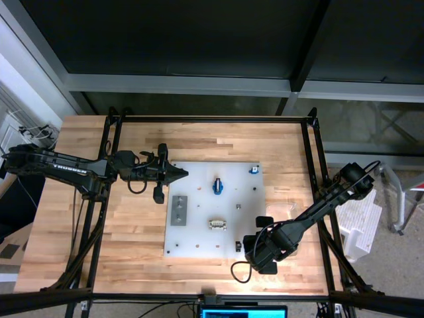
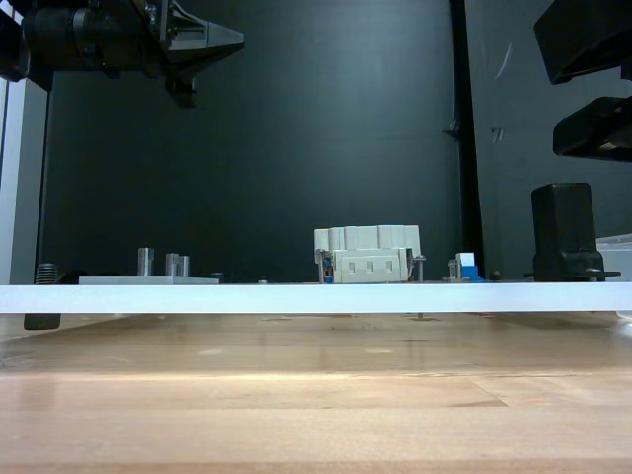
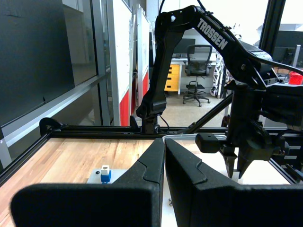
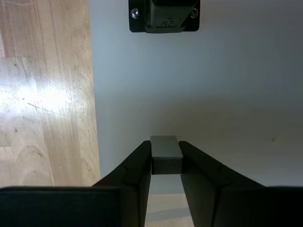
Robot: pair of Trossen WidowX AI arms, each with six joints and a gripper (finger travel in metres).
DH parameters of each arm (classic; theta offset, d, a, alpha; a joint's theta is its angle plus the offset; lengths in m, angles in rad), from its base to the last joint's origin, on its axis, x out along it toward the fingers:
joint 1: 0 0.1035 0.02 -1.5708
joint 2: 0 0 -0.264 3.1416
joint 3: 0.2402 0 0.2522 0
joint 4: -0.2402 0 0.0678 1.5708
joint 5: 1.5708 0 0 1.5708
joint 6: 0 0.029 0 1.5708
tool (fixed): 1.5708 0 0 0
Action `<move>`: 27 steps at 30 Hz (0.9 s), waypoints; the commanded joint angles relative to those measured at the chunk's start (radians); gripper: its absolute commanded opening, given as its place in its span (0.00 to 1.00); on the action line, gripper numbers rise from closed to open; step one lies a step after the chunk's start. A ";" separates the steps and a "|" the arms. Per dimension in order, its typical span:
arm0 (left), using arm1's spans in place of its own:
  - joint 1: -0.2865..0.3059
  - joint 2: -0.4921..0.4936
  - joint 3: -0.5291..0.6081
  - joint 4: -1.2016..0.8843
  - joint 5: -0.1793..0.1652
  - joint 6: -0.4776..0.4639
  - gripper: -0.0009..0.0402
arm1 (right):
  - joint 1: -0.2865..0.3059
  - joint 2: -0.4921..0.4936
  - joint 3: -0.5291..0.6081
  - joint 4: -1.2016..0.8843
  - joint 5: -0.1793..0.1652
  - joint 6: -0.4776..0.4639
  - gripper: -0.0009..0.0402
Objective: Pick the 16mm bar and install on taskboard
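One step of two looks done. The right end effector [image 4: 164,147] has its two fingers drawn in narrow on the 16mm bar [image 4: 165,156], a small grey peg pinched between the tips. That counts as the pick.

The bar hangs over the near right part of the taskboard [image 1: 199,192], close to the edge where the white panel gives way to the wooden counter [image 1: 59,225]. A small black part [image 4: 164,16] sits on the board just beyond the held peg. I cannot tell how high the peg is above the panel.

Installing it is what remains. The bar is not seated in anything, and no hole shows under it in the right wrist view. The grey metal block [image 1: 179,209] lies on the left side of the board, with the blue knob [image 1: 217,185] and the silver connector [image 1: 216,226] nearer the middle. All three are well apart from the peg. My guess is that the arm must carry it across to the right socket and press it in upright.

The left end effector [image 1: 177,173] hovers at the far left edge of the board, raised above it. Its fingers are pressed together on nothing, so it appears parked.
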 commanded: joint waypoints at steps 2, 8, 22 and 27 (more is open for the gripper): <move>0.000 0.000 0.000 0.000 0.000 0.000 0.02 | 0.001 -0.001 0.004 0.004 0.000 0.002 0.36; 0.000 0.000 0.000 0.000 0.000 0.000 0.02 | 0.001 -0.005 0.004 0.005 0.000 0.002 0.50; 0.000 0.000 0.000 0.000 0.000 0.000 0.02 | 0.001 -0.035 0.047 -0.078 -0.005 -0.006 0.55; 0.000 0.000 0.000 0.000 0.000 0.000 0.02 | 0.001 -0.034 0.052 -0.080 -0.016 -0.006 0.55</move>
